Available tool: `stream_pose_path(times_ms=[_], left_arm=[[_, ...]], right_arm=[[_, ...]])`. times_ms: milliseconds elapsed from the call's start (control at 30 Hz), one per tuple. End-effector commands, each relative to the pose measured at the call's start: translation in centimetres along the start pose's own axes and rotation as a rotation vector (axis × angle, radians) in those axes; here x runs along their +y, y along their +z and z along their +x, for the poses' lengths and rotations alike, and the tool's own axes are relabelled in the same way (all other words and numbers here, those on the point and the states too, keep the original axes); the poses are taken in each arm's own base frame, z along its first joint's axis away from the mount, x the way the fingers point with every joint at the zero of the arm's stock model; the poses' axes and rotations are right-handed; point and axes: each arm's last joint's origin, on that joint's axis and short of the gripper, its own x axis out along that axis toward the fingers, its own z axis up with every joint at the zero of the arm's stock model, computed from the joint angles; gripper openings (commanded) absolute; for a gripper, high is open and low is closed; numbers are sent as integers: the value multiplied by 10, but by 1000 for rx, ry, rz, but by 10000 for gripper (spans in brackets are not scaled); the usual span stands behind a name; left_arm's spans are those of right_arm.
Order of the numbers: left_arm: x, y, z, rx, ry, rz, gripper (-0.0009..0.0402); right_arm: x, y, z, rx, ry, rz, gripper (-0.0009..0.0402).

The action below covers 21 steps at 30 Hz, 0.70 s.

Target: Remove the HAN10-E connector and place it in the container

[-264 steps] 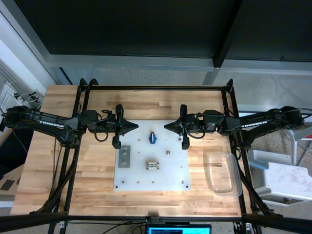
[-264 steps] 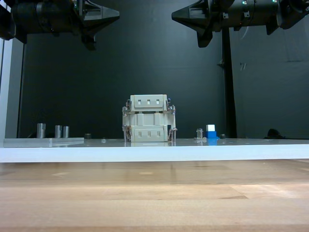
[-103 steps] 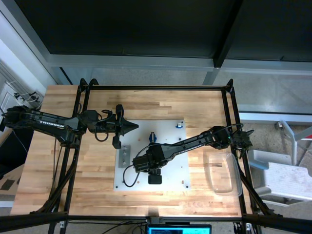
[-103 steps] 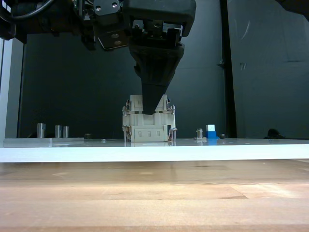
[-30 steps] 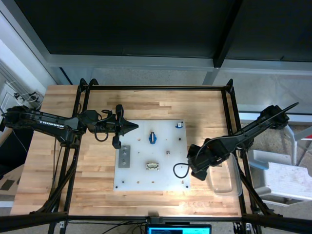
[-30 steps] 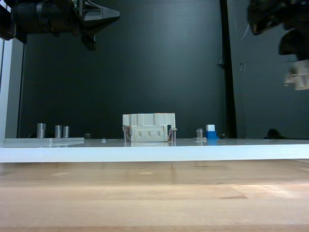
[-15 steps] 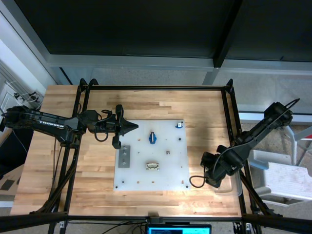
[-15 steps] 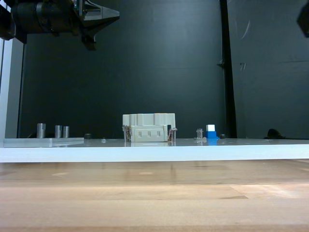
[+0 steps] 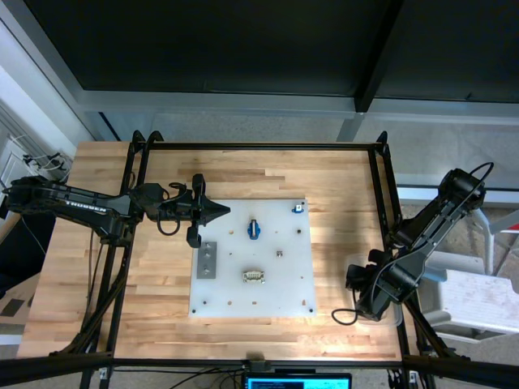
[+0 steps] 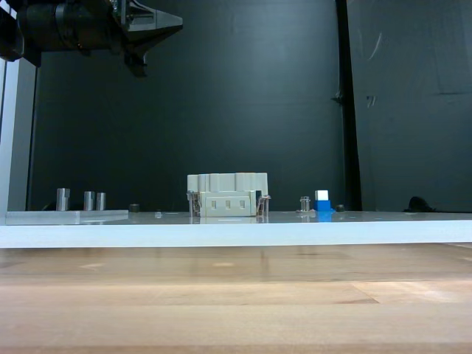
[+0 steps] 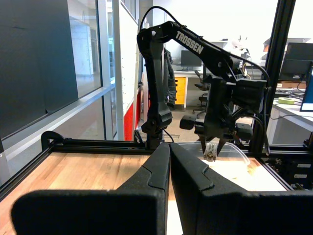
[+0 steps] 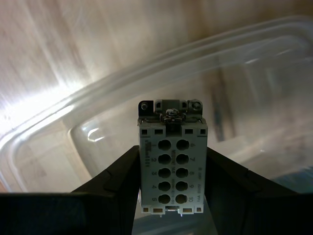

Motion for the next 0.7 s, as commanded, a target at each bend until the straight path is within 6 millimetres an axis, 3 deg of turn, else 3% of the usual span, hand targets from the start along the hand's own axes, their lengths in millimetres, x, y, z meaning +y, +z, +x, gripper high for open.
stream_pose_path(times_ms=[33,500,700], left_arm=[[0,0,0,0,0,0,0],[0,0,0,0,0,0,0],[0,0,0,0,0,0,0]], right_arm=[[1,-4,9,-6,20,-4,12],[-8,-16,41,12,40,34,16],[-7,-16,41,11,44,35,92]])
